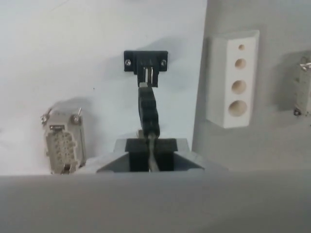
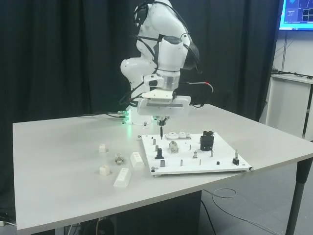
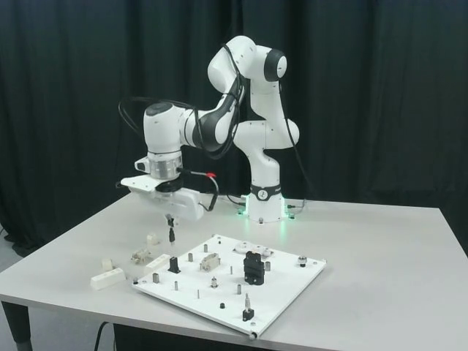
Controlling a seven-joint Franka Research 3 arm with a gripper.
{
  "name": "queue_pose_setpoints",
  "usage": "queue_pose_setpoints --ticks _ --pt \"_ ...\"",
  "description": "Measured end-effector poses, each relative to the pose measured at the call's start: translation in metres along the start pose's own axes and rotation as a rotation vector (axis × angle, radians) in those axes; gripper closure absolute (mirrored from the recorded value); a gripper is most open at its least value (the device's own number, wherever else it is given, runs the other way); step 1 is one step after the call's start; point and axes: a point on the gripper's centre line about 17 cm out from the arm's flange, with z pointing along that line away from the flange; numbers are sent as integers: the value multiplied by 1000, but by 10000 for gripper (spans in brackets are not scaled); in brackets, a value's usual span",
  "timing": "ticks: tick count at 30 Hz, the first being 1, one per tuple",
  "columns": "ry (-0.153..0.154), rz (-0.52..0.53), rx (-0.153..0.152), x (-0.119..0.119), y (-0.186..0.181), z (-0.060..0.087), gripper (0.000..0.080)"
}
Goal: Place USB.
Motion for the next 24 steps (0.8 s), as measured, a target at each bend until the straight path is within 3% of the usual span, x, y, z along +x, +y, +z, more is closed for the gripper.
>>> queue_pose_setpoints --ticks 8,24 --pt "4 -1 2 -1 2 -11 777" --pt "5 -2 -4 -1 5 -12 777"
